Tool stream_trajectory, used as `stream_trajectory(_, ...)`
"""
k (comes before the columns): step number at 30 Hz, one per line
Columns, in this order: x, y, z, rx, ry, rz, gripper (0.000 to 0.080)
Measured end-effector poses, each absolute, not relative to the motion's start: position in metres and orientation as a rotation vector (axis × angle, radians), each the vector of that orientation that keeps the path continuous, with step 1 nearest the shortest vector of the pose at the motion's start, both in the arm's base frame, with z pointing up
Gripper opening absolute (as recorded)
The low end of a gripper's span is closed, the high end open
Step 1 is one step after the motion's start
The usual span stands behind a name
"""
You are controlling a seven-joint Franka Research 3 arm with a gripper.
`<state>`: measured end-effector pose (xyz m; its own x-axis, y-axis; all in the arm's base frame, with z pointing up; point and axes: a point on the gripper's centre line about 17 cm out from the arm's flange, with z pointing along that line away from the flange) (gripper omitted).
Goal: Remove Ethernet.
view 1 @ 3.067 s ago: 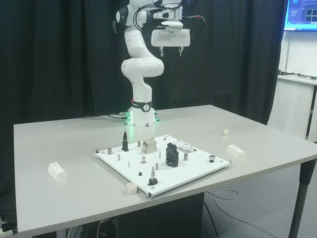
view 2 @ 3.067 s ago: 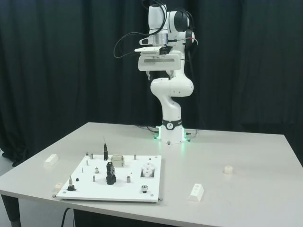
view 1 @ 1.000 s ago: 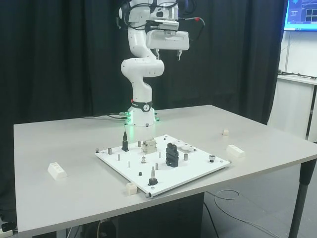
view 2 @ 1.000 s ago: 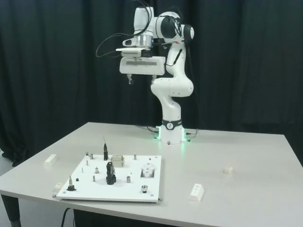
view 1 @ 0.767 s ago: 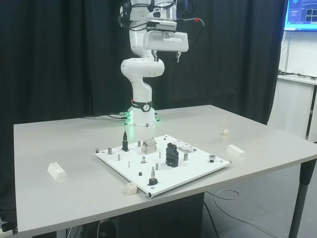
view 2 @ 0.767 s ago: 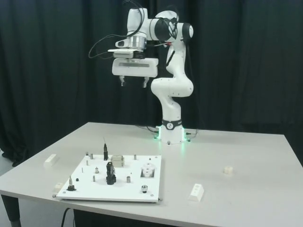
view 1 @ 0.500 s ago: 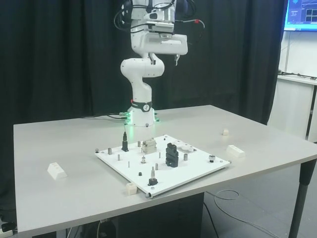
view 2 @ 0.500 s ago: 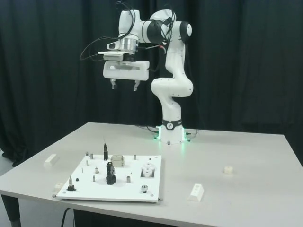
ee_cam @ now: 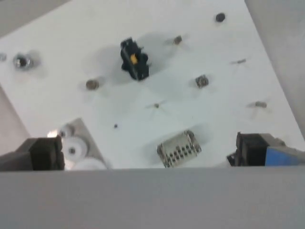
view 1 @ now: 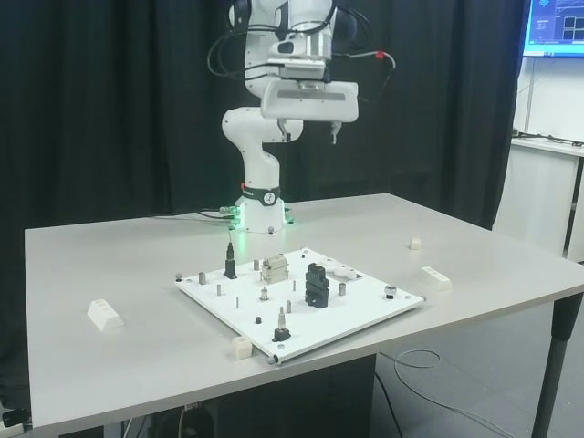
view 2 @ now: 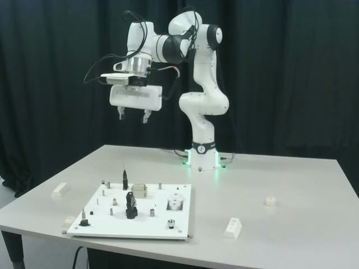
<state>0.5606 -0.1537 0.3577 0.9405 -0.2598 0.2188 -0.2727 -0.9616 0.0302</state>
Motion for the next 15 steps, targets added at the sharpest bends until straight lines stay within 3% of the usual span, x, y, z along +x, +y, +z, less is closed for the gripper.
stream_trajectory(15,0.616,-0.173,0.317,2.999,-0.648,0.29,0.08)
